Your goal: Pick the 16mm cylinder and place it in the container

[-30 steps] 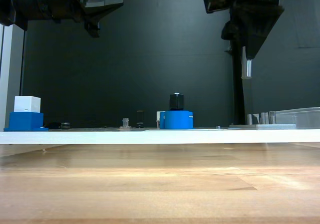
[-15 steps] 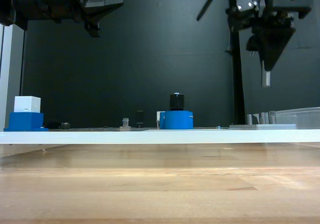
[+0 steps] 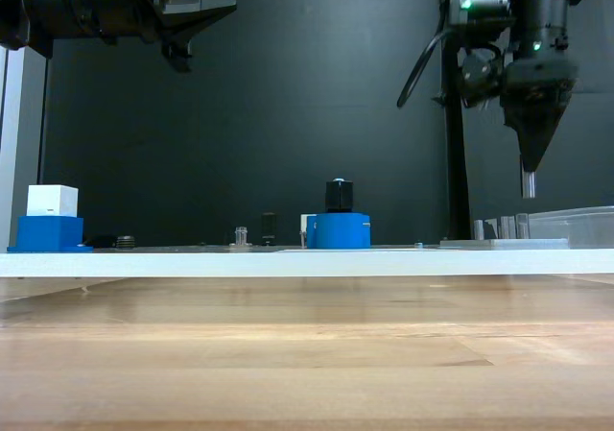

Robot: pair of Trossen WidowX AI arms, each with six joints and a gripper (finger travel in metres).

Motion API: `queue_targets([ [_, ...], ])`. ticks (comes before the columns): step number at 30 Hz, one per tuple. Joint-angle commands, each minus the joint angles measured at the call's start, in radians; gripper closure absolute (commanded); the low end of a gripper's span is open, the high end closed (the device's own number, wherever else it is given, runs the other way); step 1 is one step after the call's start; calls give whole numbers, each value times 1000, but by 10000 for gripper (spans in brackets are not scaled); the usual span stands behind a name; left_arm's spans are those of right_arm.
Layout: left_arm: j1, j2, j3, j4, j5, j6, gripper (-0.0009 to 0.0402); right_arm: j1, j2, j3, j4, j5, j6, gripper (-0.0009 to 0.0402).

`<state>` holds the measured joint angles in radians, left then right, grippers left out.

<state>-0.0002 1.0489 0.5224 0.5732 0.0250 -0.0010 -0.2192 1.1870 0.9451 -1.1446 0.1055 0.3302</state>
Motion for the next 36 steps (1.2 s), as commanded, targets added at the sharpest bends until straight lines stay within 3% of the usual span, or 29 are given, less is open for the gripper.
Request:
queue_targets([
  [1, 0, 0, 0, 0, 0, 0, 393, -16, 1, -30, 31, 43, 40, 382],
  [6, 0, 0, 0, 0, 0, 0, 393, -17, 1, -70, 47, 47, 86, 381],
  [11, 0, 0, 0, 0, 0, 0, 393, -17, 0, -120, 119, 113, 190, 381],
  [20, 0, 0, 0, 0, 0, 0, 393, -14, -4, -195, 169, 114, 217, 381],
  [27, 0, 0, 0, 0, 0, 0, 393, -10, -78, -219, 154, 112, 245, 381],
  [36, 0, 0, 0, 0, 0, 0, 393, -7, -130, -259, 131, 107, 340, 381],
])
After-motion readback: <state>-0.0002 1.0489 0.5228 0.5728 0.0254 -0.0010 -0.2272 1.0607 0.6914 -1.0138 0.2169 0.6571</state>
